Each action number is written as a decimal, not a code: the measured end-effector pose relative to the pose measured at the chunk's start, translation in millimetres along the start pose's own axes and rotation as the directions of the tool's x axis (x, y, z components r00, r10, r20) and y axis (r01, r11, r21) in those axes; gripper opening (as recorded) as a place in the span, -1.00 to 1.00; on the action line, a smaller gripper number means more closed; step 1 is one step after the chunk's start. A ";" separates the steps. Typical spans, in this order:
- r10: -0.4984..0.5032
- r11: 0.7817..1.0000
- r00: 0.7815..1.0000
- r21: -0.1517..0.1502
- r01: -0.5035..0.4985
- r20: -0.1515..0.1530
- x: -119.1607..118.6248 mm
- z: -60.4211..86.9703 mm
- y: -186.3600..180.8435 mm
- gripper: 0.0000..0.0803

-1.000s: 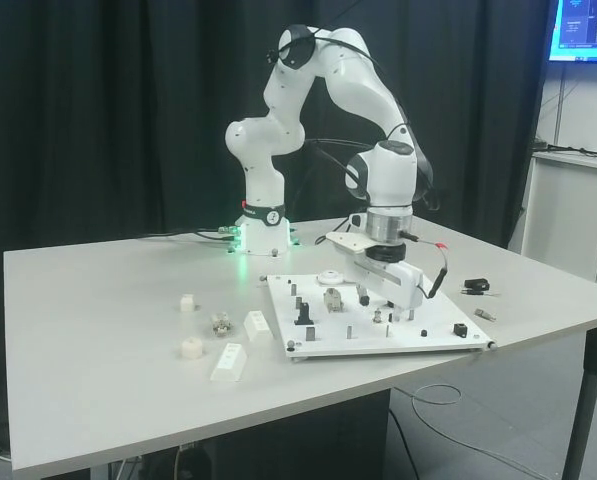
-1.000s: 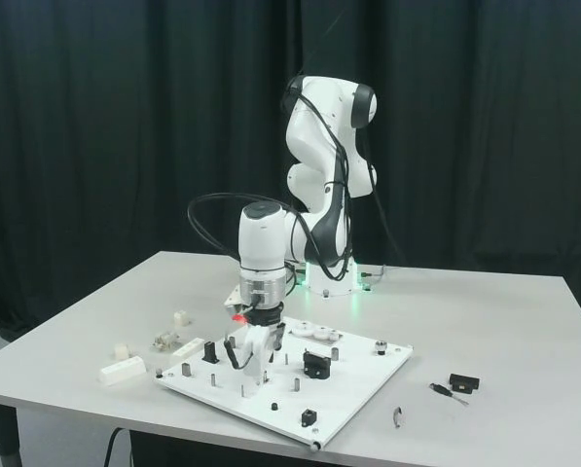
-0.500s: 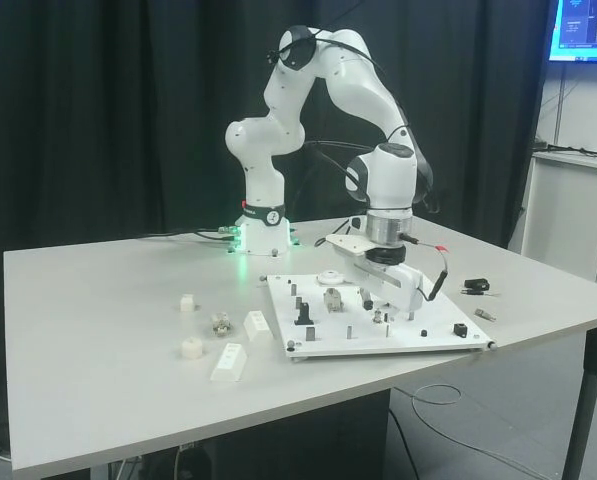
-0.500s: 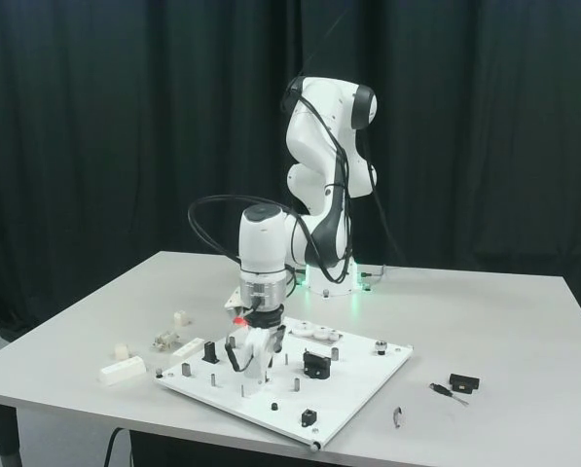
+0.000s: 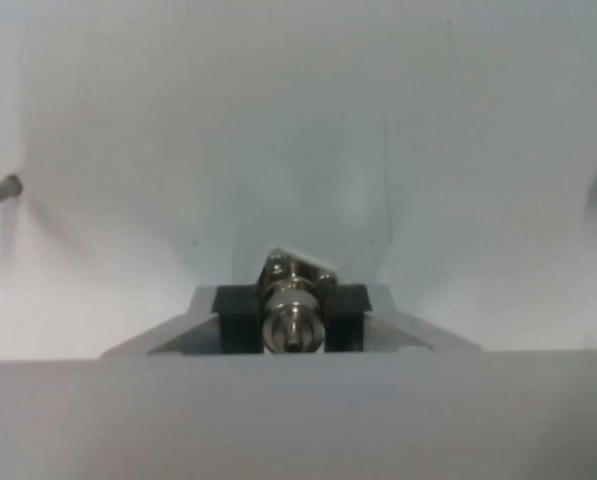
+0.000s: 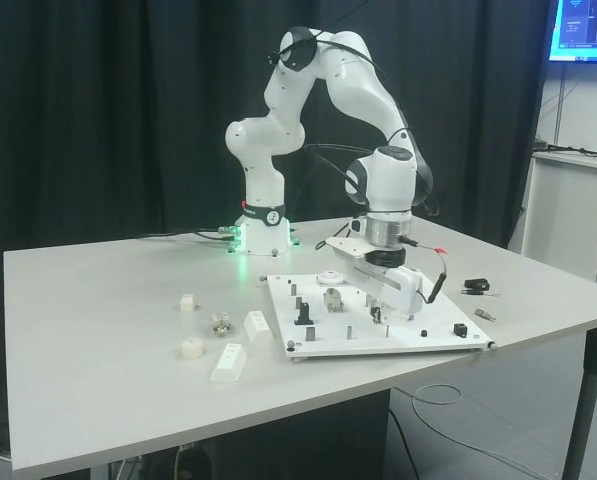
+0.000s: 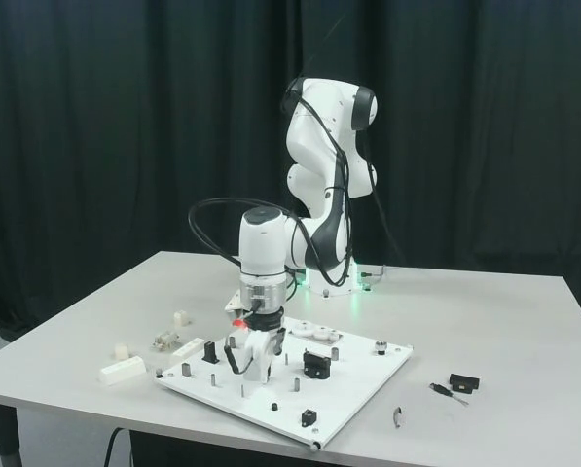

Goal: Remove BNC.

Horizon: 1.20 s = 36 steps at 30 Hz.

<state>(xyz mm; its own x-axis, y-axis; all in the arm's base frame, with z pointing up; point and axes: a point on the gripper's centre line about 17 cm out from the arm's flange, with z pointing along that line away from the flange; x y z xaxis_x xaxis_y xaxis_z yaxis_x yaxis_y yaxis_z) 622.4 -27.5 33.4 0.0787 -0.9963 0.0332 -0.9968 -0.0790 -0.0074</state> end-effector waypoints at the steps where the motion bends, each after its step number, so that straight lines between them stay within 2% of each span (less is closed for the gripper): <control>1: -0.002 1.000 1.000 0.000 0.002 0.000 0.0 0.0 0.0 -0.53; 6: -0.010 1.000 1.000 -0.002 0.010 0.001 0.1 -0.5 0.5 -0.53; 7: -0.011 1.000 1.000 -0.002 0.011 0.001 0.1 -0.6 0.6 -0.68; 19: -0.036 0.999 0.999 -0.003 0.036 0.002 -0.4 -0.5 0.9 -0.68; 36: -0.179 0.984 0.984 0.000 0.179 0.001 -0.4 -0.7 0.8 -0.68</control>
<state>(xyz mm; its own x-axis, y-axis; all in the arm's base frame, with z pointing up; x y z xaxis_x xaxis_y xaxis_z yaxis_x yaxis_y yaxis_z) 621.6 -27.2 34.1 0.2562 -0.9661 0.0326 -0.9666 -0.2564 -0.0011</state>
